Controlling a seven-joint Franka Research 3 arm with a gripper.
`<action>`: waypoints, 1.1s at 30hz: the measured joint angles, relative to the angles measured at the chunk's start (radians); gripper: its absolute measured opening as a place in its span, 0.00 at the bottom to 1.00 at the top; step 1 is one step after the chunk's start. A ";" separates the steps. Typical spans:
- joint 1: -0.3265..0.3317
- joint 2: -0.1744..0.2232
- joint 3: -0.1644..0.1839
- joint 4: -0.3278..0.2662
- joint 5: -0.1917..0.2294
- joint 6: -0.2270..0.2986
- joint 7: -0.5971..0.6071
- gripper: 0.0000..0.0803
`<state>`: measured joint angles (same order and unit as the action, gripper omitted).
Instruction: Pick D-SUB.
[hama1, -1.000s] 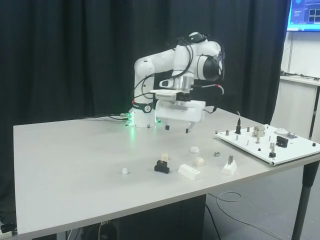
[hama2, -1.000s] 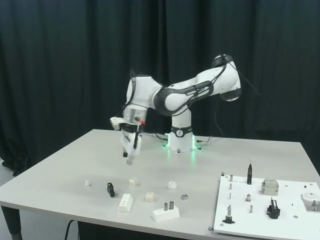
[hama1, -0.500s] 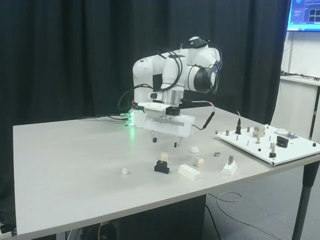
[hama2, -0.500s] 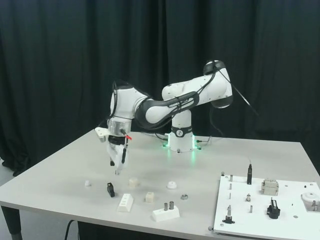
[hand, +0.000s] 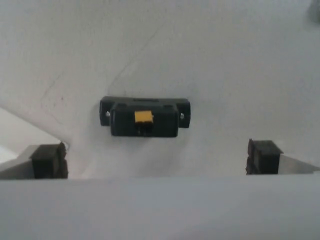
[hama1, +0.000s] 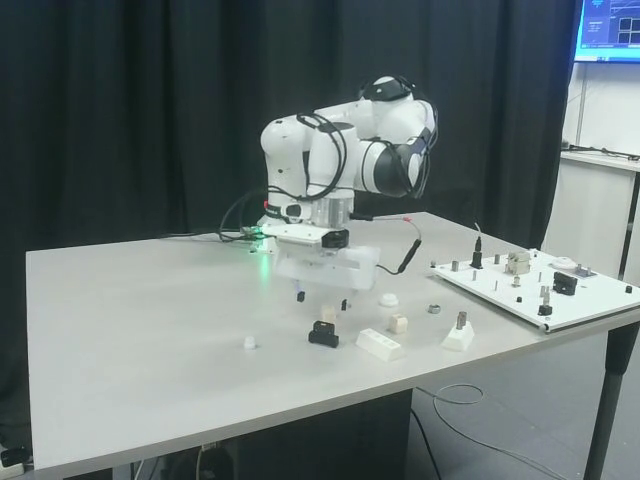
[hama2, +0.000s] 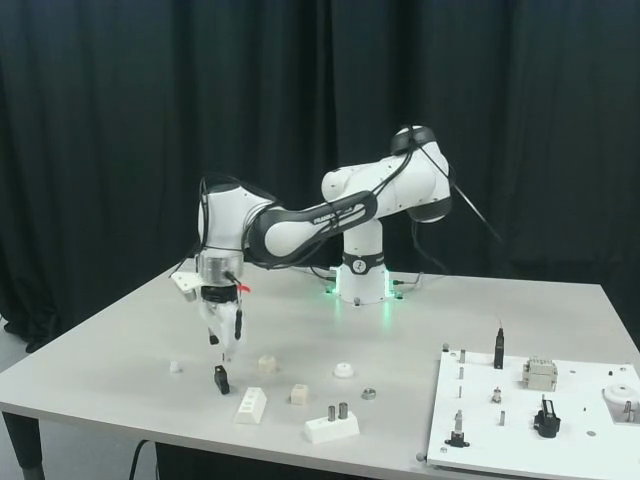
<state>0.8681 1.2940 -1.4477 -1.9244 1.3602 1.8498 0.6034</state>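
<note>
The D-SUB (hand: 145, 117) is a small black connector with a flange and a screw hole at each end, lying on the grey table. It sits near the front edge in the first room view (hama1: 322, 333) and the second room view (hama2: 221, 380). My gripper (hama1: 322, 300) hangs a short way above it, open, with nothing between its fingers. In the wrist view the gripper (hand: 155, 159) has its two black fingertips (hand: 48, 161) spread wide, and the connector lies between them, slightly ahead of their line.
Near the connector lie a small white cube (hama1: 328, 314), a long white block (hama1: 379, 343), a white cap (hama1: 249, 342), another cube (hama1: 398, 323), a round white piece (hama1: 388, 298) and a block with pins (hama1: 458, 334). A white board (hama1: 540, 285) with parts sits at the right.
The arm has swung from over the middle of the table towards the front edge and lowered. The gripper now hangs over the black connector.
</note>
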 joint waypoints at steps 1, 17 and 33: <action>-0.008 0.001 0.003 0.007 0.003 -0.004 0.000 1.00; -0.103 0.014 0.053 0.099 0.001 -0.056 0.043 1.00; -0.110 0.021 0.070 0.115 -0.020 -0.073 0.100 1.00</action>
<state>0.7576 1.3148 -1.3773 -1.8094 1.3402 1.7768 0.7039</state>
